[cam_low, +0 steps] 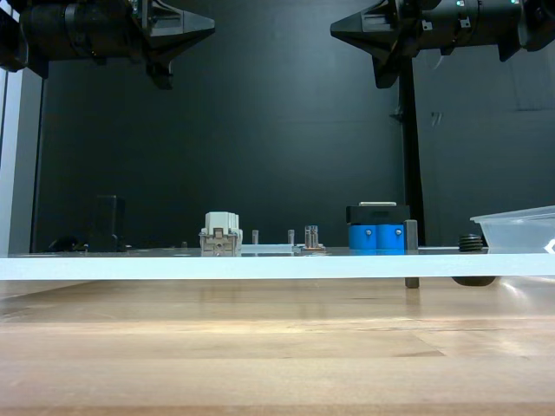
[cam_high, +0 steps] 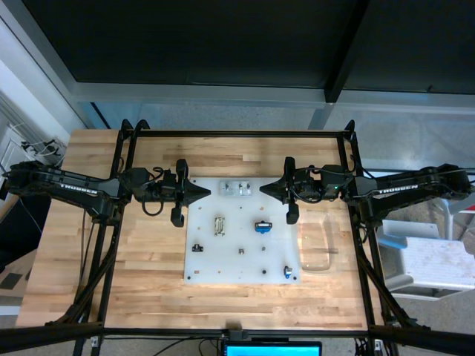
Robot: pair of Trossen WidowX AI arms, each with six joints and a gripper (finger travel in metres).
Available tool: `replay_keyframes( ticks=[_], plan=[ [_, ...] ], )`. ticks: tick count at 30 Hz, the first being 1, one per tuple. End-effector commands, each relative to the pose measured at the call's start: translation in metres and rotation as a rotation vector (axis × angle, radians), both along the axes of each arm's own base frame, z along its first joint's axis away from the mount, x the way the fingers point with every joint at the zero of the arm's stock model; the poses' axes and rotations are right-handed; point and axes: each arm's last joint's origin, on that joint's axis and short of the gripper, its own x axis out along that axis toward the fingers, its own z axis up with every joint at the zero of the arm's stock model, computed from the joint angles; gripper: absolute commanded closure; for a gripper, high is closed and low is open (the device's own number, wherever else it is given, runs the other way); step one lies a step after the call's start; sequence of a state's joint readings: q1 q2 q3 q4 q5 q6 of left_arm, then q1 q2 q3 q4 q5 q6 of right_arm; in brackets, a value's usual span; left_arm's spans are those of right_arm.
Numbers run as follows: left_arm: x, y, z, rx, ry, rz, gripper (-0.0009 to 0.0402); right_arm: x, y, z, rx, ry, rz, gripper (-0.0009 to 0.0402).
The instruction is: Remove the rj45 connector and place it in the container
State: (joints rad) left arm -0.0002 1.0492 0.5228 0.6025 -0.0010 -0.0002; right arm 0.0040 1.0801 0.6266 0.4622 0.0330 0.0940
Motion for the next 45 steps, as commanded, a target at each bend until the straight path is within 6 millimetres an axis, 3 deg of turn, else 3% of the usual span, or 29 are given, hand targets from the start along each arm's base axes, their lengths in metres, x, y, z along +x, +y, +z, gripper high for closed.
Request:
replay_keyframes(
  ticks=[1, 18, 34, 45],
  plan=[
    [0.0, 0.0, 0.0, 0.0, 0.0, 0.0, 0.0392, 0.0, 0.0, 0.0, -0.006, -0.001, 0.0, 0.0393],
    [0.0, 0.0, 0.0, 0.0, 0.0, 0.0, 0.0392, 0.0, 0.0, 0.0, 0.041, 0.009, 0.0, 0.0394],
    [0.0, 0.0, 0.0, 0.0, 0.0, 0.0, 0.0392, -0.008, 0.009, 0.028, 0.034, 0.622, 0.007, 0.0393],
    [0.0, 0.0, 0.0, 0.0, 0.0, 0.0, 0.0392, -0.024, 0.038, 0.048, 0.042, 0.923, 0.063, 0.0393]
  ],
)
